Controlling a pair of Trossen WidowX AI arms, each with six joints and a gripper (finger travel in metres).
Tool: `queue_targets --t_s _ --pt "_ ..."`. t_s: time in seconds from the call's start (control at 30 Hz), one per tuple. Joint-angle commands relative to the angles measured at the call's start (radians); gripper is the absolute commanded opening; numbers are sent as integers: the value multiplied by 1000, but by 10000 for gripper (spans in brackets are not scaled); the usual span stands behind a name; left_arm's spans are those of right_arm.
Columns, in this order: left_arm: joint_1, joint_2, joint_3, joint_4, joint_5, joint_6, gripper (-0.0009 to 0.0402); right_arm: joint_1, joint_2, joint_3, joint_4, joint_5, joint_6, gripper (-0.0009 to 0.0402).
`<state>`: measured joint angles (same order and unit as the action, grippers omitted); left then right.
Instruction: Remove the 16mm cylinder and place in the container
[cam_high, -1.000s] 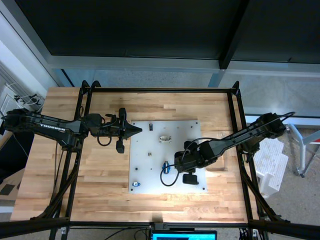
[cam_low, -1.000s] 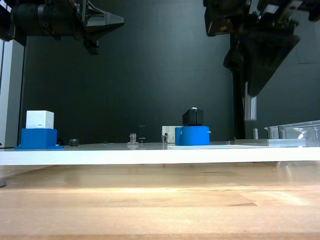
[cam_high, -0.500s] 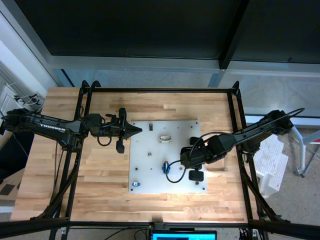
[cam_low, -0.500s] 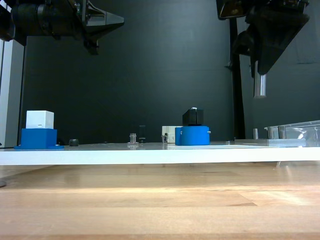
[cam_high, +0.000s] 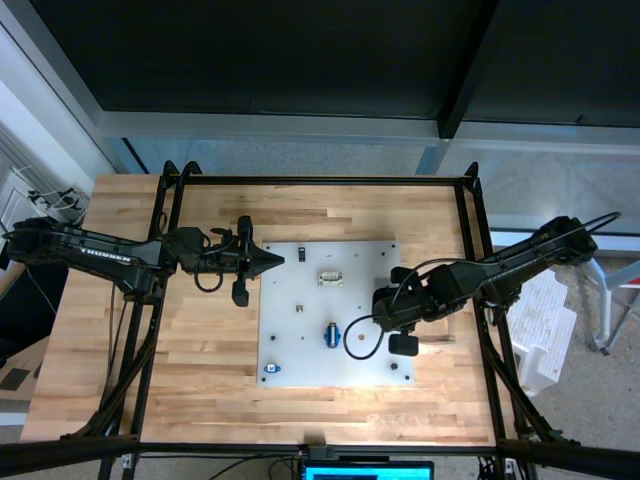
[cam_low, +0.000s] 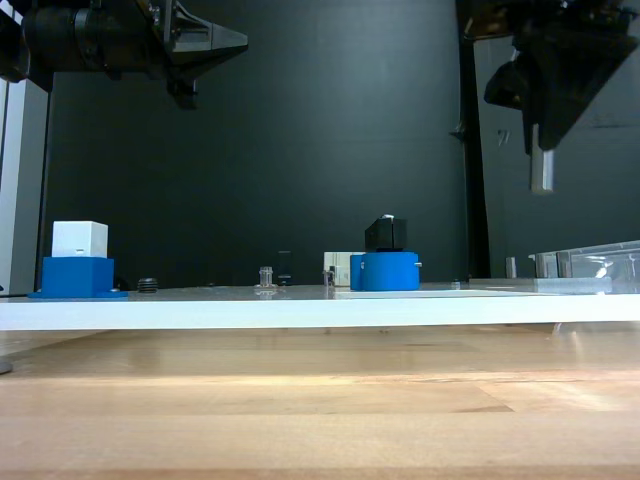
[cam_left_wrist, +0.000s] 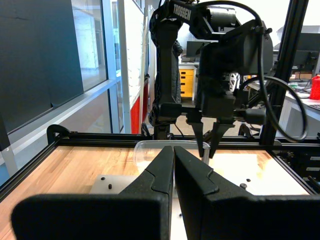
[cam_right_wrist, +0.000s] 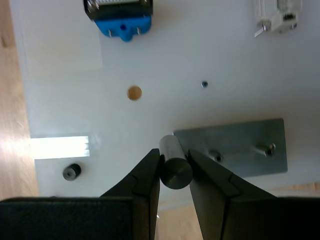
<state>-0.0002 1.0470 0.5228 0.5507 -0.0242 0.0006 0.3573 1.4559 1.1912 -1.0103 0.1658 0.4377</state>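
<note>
One of two steps reads as complete. The cylinder (cam_right_wrist: 176, 172) is off the board (cam_high: 300, 345) and hangs upright, clear above it. It is clamped between the narrow-set fingers (cam_right_wrist: 142, 185) of the right gripper (cam_right_wrist: 173, 154).

A bare round hole (cam_right_wrist: 134, 92) in the board is probably the vacated seat.

Directly below the cylinder lie the grey plate (cam_right_wrist: 240, 145) and the board's edge, not the container (cam_low: 600, 262). The container sits just beside the board on the right-arm side, with no cylinder in it.

Remaining work, as judged:
- Carry the cylinder sideways past the container rim.
- Lower it.
- Open the jaws.

The left gripper (cam_high: 275, 259) is parked high at the board's left edge. Its fingers are closed together and hold nothing, and it takes no part in the task.
</note>
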Motion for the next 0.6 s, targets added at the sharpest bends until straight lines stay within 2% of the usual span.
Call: queue_targets --t_s 0.03,0.6 --pt "0 0 0 0 0 0 0 0 -29 -27 1 -1 14 2" --pt "0 0 0 0 0 0 0 34 -196 -223 2 -10 124 2"
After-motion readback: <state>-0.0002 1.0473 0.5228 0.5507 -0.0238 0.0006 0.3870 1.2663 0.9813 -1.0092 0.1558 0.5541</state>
